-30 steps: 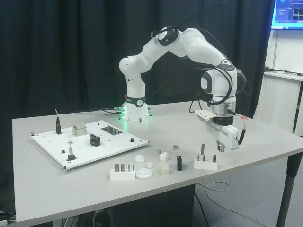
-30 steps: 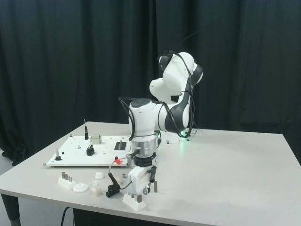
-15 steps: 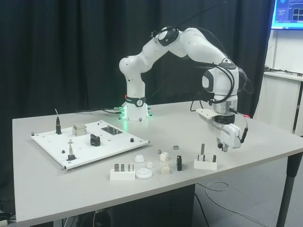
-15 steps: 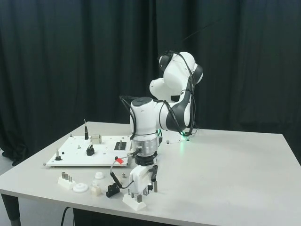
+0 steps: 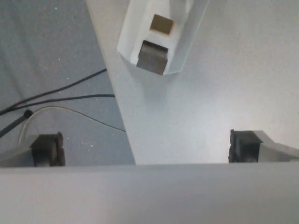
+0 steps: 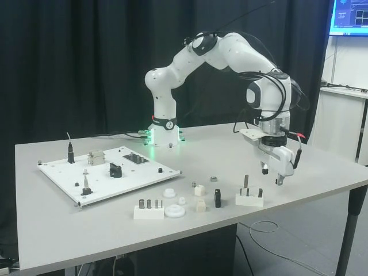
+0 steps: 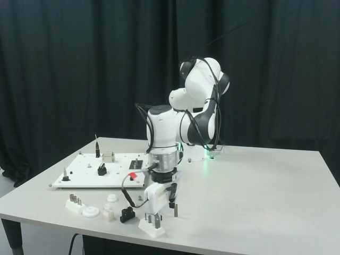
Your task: Pick square peg 4.
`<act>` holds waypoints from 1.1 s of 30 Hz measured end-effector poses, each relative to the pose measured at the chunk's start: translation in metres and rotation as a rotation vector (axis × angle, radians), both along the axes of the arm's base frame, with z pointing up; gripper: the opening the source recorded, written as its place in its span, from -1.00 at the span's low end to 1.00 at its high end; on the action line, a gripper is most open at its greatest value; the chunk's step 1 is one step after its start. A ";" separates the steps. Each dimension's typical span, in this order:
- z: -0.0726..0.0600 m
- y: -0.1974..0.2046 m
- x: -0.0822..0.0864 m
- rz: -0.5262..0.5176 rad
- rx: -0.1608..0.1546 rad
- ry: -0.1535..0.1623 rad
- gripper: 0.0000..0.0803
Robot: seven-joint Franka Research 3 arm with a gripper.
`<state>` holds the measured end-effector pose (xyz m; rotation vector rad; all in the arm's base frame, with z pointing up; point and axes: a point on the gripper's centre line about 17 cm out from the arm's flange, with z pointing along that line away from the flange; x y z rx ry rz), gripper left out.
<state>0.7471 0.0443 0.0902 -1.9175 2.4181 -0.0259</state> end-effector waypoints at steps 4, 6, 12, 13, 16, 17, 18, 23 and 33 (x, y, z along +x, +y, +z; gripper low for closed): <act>0.005 -0.004 0.002 -0.012 -0.007 -0.007 0.91; 0.007 -0.006 0.003 -0.020 -0.009 -0.010 0.91; 0.010 -0.014 0.004 -0.065 -0.007 -0.017 0.99; 0.010 -0.015 0.005 -0.076 -0.004 -0.018 0.99; 0.010 -0.018 0.005 -0.104 0.006 -0.021 0.99; 0.010 -0.019 0.005 -0.112 0.009 -0.022 0.99; 0.009 -0.021 0.005 -0.122 0.013 -0.024 0.99; 0.007 -0.028 0.004 -0.155 0.022 -0.027 0.99; -0.002 -0.032 -0.004 -0.203 0.035 -0.023 0.99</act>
